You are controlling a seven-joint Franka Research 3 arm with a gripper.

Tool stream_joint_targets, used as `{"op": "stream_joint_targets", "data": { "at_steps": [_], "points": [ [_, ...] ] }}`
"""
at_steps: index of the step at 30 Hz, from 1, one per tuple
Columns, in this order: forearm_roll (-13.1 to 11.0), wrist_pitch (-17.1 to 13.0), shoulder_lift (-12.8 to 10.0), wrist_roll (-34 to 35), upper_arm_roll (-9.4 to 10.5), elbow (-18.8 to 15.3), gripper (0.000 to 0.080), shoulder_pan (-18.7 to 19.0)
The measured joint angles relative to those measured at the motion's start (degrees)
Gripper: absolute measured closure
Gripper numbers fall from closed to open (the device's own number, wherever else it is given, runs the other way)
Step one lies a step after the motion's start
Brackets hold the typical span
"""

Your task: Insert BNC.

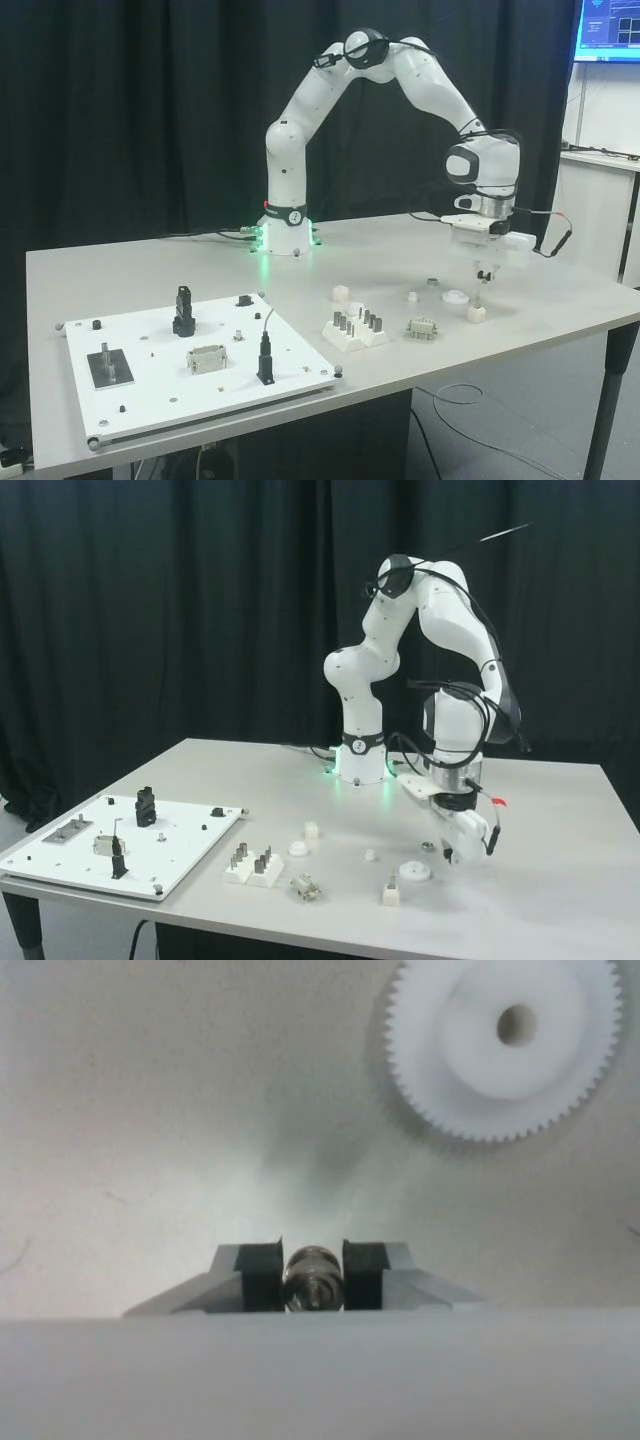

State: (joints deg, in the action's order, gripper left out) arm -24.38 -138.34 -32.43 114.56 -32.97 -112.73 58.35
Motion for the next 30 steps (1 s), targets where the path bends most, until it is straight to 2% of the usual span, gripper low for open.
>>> {"op": "stream_joint_targets", "data": {
  "at_steps": [18, 25, 30],
  "points": [
    [0.7, 0.6, 0.5, 0.0, -0.33, 0.0, 0.0682, 0.0],
    [1.9, 0.7, 0.5, 0.0, -0.86, -0.2, 0.0682, 0.0],
    [3.2, 0.9, 0.6, 0.0, -1.93, -0.7, 0.0682, 0.0]
  ]
}}
